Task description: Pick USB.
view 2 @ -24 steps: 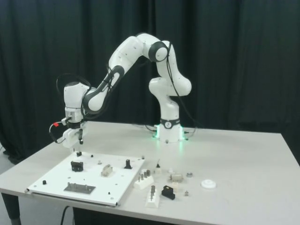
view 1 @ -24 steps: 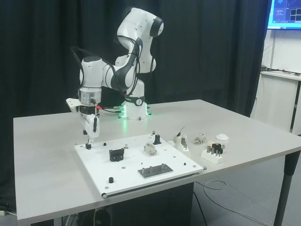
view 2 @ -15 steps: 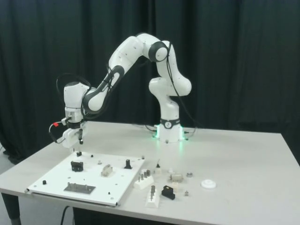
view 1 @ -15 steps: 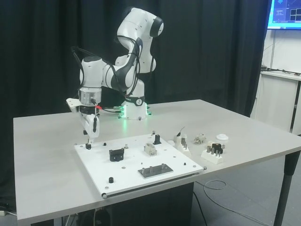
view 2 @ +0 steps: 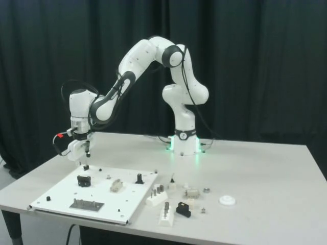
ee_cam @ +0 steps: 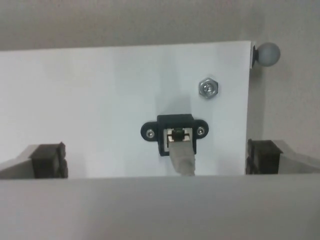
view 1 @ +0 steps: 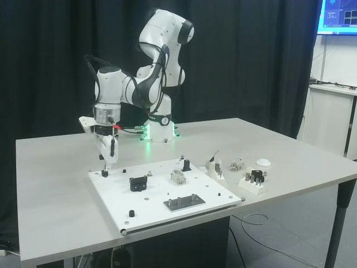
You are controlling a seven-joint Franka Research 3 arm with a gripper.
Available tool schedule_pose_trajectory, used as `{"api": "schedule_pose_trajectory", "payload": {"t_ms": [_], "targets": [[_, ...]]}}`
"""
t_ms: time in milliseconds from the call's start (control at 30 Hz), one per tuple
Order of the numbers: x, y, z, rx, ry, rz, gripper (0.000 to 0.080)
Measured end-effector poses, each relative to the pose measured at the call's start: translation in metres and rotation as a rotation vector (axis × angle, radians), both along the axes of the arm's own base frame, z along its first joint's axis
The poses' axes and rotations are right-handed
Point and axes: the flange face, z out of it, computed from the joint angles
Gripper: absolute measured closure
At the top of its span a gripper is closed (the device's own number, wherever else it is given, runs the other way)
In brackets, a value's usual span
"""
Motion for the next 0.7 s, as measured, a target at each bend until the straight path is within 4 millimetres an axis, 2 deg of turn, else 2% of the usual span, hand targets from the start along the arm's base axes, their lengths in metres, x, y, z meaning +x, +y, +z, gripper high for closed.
{"api": "schedule_pose_trajectory", "payload": {"t_ms": [700], "targets": [[0.0012,-0.0036,0.0034,-0.006,-0.007,-0.004,0.0003]]}}
